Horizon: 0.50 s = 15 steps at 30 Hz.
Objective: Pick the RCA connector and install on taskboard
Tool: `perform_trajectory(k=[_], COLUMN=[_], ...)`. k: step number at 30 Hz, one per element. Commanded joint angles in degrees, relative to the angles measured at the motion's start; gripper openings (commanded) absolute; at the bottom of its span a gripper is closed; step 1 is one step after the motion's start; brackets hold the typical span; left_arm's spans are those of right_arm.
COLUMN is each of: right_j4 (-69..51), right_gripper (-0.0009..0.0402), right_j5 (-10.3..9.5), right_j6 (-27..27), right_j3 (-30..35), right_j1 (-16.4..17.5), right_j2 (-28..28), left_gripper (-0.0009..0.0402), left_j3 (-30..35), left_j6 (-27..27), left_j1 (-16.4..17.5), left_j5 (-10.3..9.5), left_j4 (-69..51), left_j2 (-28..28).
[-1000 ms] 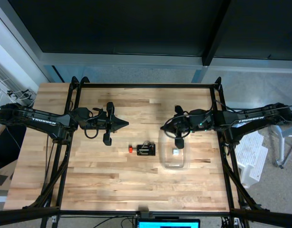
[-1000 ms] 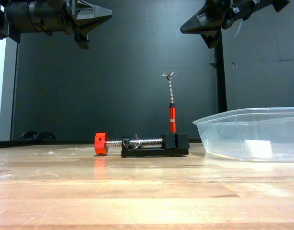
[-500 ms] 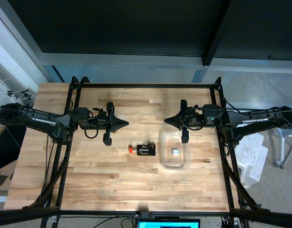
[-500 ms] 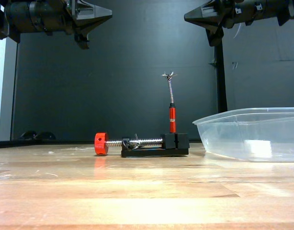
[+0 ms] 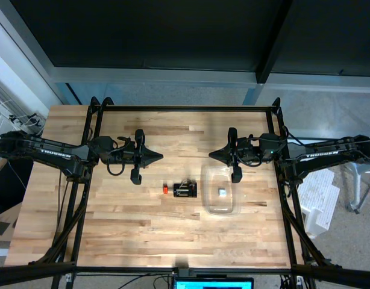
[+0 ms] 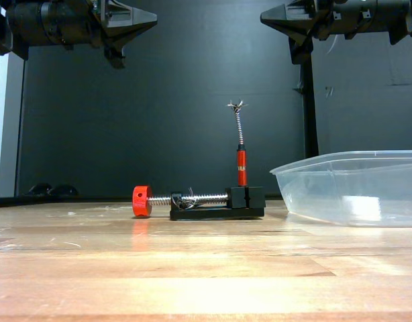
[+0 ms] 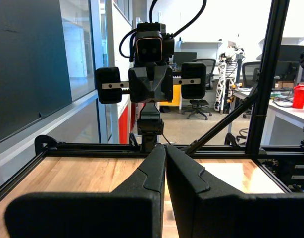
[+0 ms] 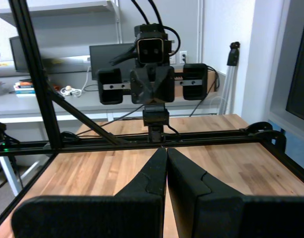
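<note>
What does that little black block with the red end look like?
The taskboard is a black block lying flat on the wooden table, beside the clear tray, not touching it. A silvery coil ends in a red knob; a thin spring stands upright on it. The left gripper and right gripper hang high up, shut.

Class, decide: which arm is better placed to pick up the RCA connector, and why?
Right. The right gripper hovers near the clear tray holding the RCA connector; the left gripper hangs farther off, beyond the taskboard.
</note>
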Motion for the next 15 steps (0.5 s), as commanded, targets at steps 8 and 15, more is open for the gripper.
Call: perform_trajectory(k=[8,15], right_j4=[0.0,-0.3], right_gripper=[0.0000,0.0000], right_j5=[0.83,2.23], right_j6=[-0.9,-0.9], right_j3=[0.0,0.0], right_j1=[0.0,0.0], right_j2=[0.1,0.1], left_gripper=[0.0000,0.0000], left_j3=[0.0,0.0], left_j6=[0.0,0.0], left_j1=[0.0,0.0], left_j5=[0.00,0.00], left_j4=[0.0,0.0], left_j2=[0.0,0.0])
